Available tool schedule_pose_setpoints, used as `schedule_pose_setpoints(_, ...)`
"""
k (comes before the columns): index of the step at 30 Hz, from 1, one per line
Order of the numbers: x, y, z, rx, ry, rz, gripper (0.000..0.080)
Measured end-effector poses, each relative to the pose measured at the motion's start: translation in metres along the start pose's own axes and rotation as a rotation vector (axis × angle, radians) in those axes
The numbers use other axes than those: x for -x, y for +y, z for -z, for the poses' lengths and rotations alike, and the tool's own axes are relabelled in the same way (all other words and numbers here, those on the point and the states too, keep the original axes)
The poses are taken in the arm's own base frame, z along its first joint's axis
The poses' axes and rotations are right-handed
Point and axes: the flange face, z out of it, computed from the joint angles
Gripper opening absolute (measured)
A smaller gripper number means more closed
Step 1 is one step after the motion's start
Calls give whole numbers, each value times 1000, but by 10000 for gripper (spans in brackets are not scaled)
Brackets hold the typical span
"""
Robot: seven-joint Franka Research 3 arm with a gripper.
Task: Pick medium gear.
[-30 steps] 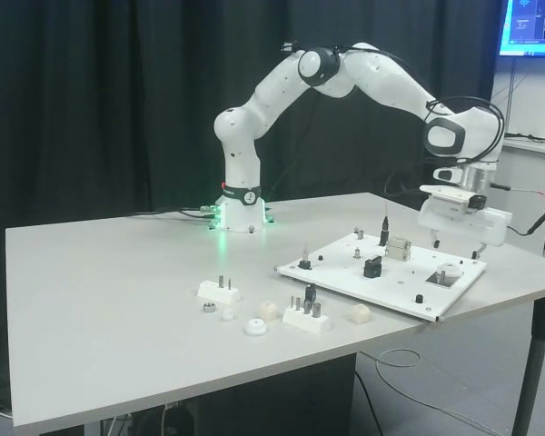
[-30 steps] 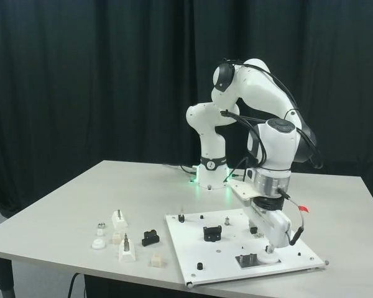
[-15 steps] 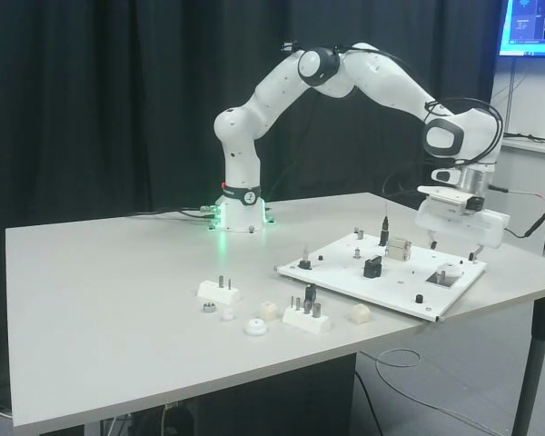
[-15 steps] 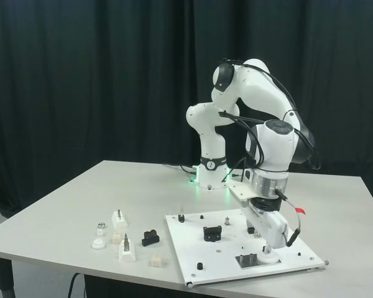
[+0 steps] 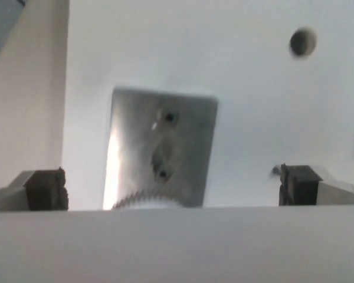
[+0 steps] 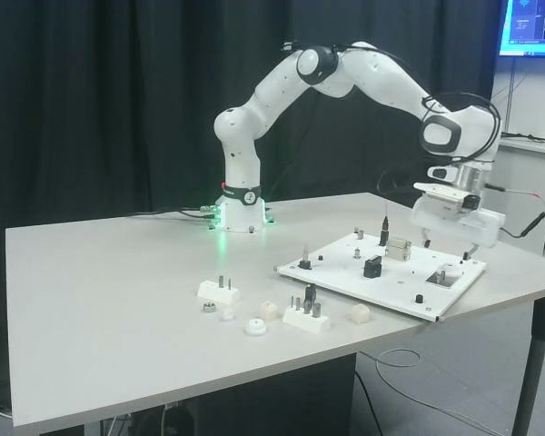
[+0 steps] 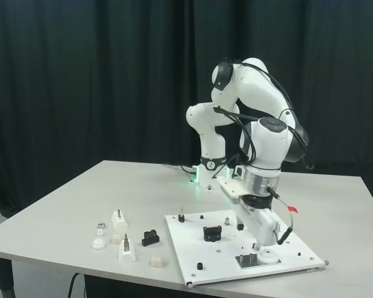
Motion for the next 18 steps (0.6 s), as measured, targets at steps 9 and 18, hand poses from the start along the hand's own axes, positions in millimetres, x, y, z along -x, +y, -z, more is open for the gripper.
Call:
schedule_pose_setpoints(9, -33, -12, 12, 5, 57, 53, 800)
schedule_pose_setpoints(18, -78, -26, 17, 41, 109, 155, 800)
